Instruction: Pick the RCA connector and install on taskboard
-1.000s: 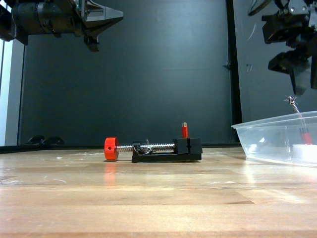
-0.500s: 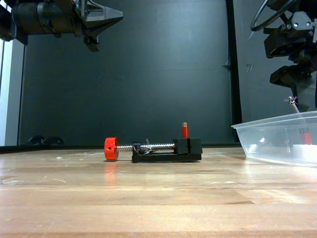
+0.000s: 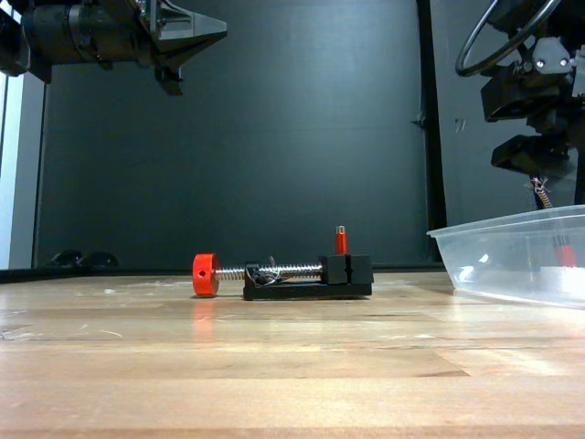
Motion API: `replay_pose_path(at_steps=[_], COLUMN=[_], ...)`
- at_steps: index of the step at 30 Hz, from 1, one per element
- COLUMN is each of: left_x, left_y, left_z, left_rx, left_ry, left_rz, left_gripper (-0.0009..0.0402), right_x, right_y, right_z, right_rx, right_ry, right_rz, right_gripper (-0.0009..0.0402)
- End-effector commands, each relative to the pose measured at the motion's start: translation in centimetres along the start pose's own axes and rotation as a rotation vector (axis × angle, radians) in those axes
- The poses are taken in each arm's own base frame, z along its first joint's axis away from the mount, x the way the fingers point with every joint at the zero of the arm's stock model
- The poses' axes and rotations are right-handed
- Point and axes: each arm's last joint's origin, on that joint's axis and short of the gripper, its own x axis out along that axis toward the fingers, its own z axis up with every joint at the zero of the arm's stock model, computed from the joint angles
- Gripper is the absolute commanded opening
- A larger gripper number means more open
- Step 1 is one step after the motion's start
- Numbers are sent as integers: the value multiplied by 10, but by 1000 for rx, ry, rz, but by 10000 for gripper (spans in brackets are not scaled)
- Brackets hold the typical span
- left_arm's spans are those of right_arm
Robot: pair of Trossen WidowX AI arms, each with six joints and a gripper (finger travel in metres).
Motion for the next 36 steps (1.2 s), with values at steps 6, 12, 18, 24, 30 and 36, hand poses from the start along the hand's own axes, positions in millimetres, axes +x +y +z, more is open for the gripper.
replay_pose_path(at_steps=[6,12,18,24,30,36], left_x=[0,0,0,0,0,0], left_y=[0,0,0,0,0,0], left_z=[0,0,0,0,0,0], left_rx=[0,0,0,0,0,0], left_ry=[0,0,0,0,0,0], left_rz=[0,0,0,0,0,0], left_gripper=[0,0,0,0,0,0], right_x=[15,19,19,19,21,22], right_y=[1,0,0,0,0,1], right_z=[-3,-5,-5,-5,-6,-7], right_rx=[5,12,21,19,14,12], right_ry=[-3,-16,-25,-24,-26,-30], right_rz=[5,6,-14,-13,-10,-2], right_gripper=[177,176,176,162,135,120])
